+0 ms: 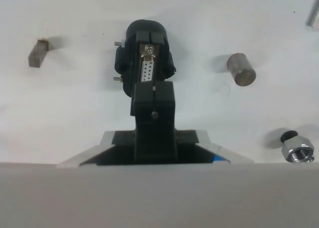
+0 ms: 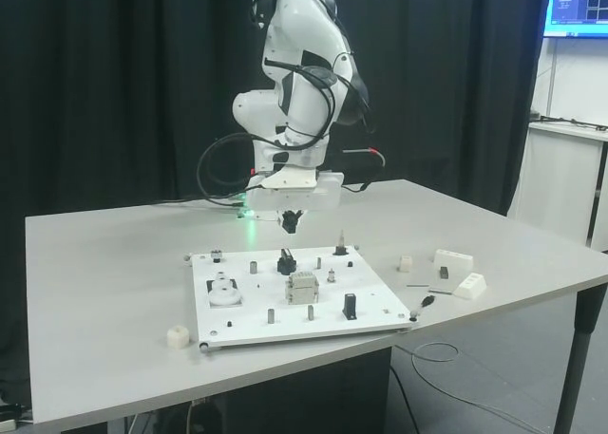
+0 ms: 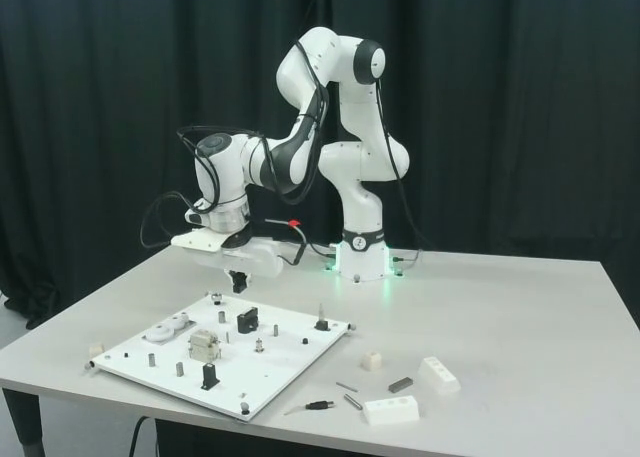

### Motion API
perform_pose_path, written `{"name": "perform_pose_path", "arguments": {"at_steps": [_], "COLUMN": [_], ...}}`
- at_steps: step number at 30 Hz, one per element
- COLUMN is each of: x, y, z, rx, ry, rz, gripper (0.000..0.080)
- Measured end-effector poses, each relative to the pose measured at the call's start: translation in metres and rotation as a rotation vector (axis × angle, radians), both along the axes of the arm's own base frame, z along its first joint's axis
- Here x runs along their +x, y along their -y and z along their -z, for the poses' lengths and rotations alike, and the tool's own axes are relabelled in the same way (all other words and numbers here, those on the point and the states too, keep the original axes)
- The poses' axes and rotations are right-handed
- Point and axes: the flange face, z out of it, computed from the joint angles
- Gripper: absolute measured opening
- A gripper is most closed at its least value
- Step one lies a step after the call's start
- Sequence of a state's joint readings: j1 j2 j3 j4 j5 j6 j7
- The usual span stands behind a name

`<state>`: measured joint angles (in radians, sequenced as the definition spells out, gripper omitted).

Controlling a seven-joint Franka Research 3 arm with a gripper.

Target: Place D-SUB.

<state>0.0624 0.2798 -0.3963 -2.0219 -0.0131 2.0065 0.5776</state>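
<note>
Where tool (image 1: 150, 63) hovers: unlabelled D-SUB (image 1: 145, 58).

The connector (image 1: 145, 63) had a matt black plastic shell around a bright metal face with rows of pin holes. The board (image 2: 294, 301) under it was smooth, matt white. A short cylinder (image 1: 241, 69) at 3 o'clock of the connector looked like dull brushed metal; the nut (image 1: 297, 151) at 4 o'clock was shiny metal. The arm (image 3: 300, 147) had glossy white plastic covers. The table (image 3: 520, 327) was matt grey.
</note>
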Motion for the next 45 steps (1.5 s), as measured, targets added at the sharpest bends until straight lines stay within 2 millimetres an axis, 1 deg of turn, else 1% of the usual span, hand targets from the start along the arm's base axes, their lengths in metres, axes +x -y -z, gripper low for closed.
{"name": "perform_pose_path", "arguments": {"at_steps": [9,12,16,24,32,40,45], "x": [0.002,0.003,0.005,0.006,0.003,-0.002,-0.004], "y": [0.003,0.008,0.02,0.058,0.107,0.156,0.179], "z": [-0.002,-0.004,-0.006,-0.007,-0.003,0.006,0.017], "rx": [-0.006,-0.016,-0.049,-0.118,-0.154,-0.183,-0.192], "ry": [0.014,0.028,0.05,0.091,0.103,0.112,0.115], "rz": [0.003,0.006,0.005,-0.01,-0.024,-0.038,-0.048], "gripper": [0.0153,0.0153,0.0153,0.0153,0.0153,0.0153,0.0153]}}
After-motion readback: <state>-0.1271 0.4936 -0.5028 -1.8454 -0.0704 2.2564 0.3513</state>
